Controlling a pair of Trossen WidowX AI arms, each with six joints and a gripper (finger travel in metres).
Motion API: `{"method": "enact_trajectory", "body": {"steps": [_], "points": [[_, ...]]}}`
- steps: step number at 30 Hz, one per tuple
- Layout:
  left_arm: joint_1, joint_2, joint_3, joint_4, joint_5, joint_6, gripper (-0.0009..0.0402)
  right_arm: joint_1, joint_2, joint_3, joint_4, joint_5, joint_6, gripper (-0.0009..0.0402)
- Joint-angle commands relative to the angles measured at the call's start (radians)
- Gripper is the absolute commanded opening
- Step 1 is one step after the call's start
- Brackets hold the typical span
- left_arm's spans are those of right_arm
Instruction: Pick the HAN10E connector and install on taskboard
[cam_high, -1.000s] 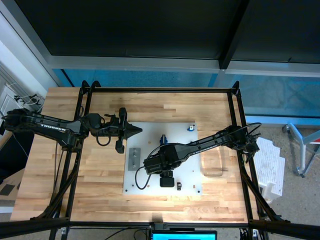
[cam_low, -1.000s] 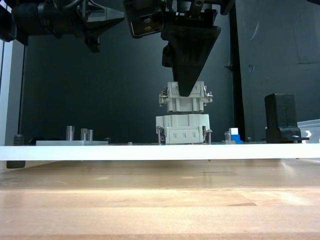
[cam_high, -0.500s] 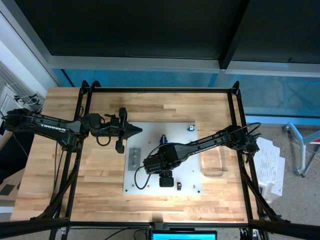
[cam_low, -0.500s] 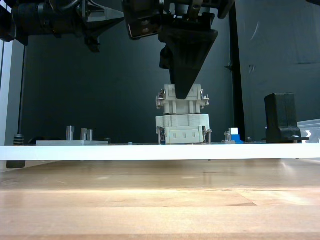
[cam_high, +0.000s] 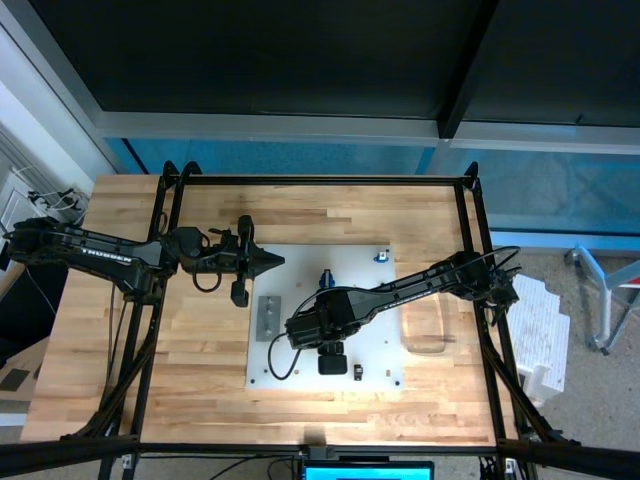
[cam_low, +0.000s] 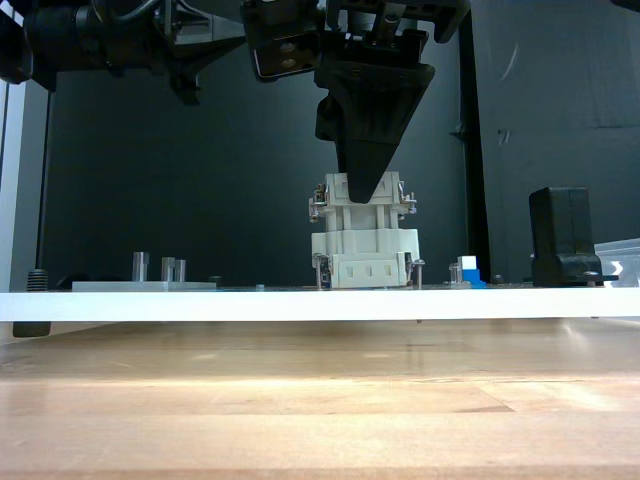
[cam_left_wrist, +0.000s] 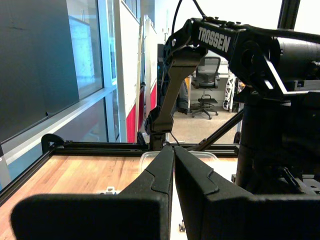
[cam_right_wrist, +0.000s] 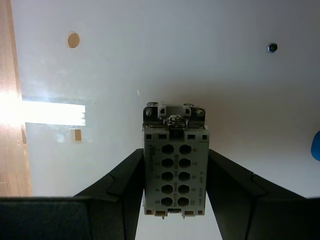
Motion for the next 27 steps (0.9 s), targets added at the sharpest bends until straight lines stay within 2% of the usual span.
{"method": "enact_trajectory", "body": {"steps": [1, 27], "points": [[0.000, 0.000, 0.000, 0.000, 0.000, 0.000, 0.0001, 0.000, 0.005, -0.003, 0.003, -0.004, 0.000, 0.0012], [0.000, 0.000, 0.000, 0.000, 0.000, 0.000, 0.0001, 0.000, -0.009, -0.006, -0.016, -0.003, 0.030, 0.0012]]}}
